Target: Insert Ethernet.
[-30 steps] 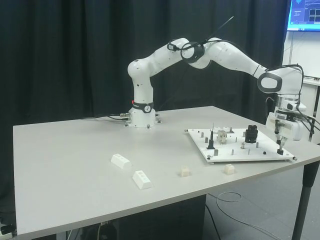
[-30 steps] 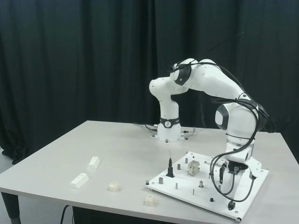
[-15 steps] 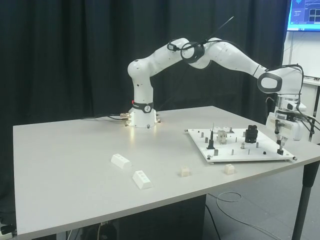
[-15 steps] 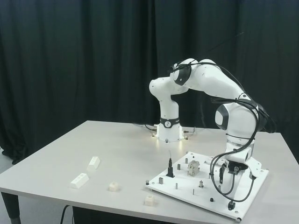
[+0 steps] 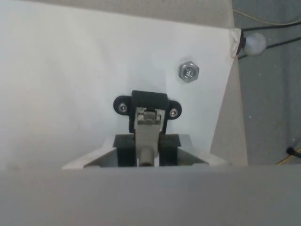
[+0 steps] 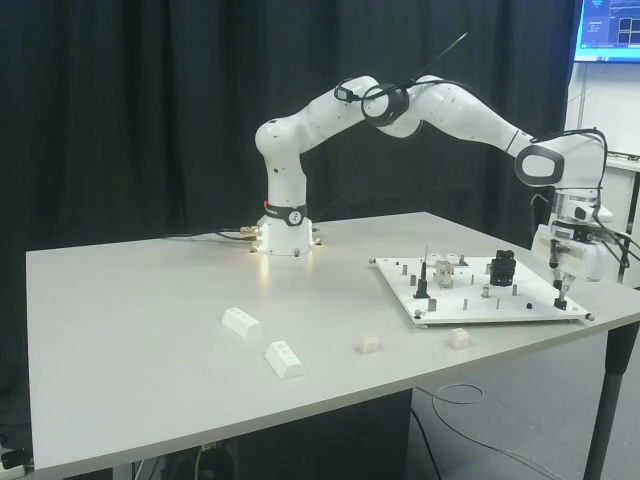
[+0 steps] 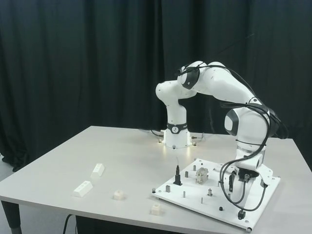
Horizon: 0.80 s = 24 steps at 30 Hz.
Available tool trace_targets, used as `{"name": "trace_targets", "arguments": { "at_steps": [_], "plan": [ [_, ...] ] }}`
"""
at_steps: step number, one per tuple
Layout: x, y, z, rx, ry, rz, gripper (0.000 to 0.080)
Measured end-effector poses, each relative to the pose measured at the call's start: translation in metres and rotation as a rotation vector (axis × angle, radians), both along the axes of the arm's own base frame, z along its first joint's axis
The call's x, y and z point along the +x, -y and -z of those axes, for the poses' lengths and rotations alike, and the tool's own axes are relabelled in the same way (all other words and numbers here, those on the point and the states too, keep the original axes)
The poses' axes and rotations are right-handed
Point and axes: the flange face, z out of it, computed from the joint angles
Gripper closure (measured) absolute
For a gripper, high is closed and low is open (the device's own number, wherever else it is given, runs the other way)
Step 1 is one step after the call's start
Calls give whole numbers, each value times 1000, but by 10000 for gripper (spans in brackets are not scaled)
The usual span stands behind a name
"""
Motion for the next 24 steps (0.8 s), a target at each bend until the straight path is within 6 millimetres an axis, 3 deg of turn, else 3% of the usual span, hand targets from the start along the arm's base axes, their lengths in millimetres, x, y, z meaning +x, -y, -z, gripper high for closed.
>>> {"name": "trace_targets", "arguments": {
  "at_steps": [24],
  "plan": [
    [0, -1, -1, -7, -10, -152, 705]
  ]
}}
